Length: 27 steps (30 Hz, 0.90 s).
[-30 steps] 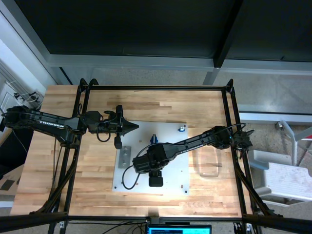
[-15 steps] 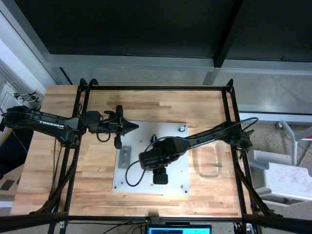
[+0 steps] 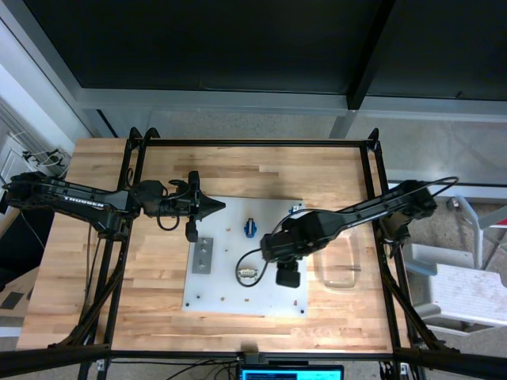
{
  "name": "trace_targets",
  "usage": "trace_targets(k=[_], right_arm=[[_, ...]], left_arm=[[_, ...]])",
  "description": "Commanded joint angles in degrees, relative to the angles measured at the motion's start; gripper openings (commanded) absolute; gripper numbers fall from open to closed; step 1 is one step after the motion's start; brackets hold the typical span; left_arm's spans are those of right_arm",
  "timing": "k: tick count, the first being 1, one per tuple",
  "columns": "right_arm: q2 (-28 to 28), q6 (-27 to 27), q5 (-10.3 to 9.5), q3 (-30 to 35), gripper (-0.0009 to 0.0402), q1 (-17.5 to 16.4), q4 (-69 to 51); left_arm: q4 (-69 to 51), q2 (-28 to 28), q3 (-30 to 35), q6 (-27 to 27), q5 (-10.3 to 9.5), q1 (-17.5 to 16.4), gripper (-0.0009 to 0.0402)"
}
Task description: Remove the HAN10-E connector and place it in the container
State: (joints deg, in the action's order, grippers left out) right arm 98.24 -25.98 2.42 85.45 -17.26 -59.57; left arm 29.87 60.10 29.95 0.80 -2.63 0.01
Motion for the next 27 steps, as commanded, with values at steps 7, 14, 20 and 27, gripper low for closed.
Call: trace_targets(k=[7, 14, 20, 27], right_arm=[[-10.05, -5.77, 1.03, -12.33, 0.0036, -0.02, 0.57], [-16.65, -10.08, 1.05, -19.96, 0.0036, -0.04, 0.83], [-21.53, -13.68, 1.03, -25.92, 0.0036, -0.44, 0.72], [-26.14, -16.85, 1.07, -31.34, 0.0036, -1.46, 0.76]], left_arm=[[-0.04, 0.0, 0.0, 0.0, 0.02, 0.0, 0.0], [-0.02, 0.02, 0.0, 0.0, 0.0, 0.0, 0.0], [-0.02, 0.02, 0.0, 0.0, 0.0, 0.0, 0.0], [-0.02, 0.02, 0.0, 0.0, 0.0, 0.0, 0.0]])
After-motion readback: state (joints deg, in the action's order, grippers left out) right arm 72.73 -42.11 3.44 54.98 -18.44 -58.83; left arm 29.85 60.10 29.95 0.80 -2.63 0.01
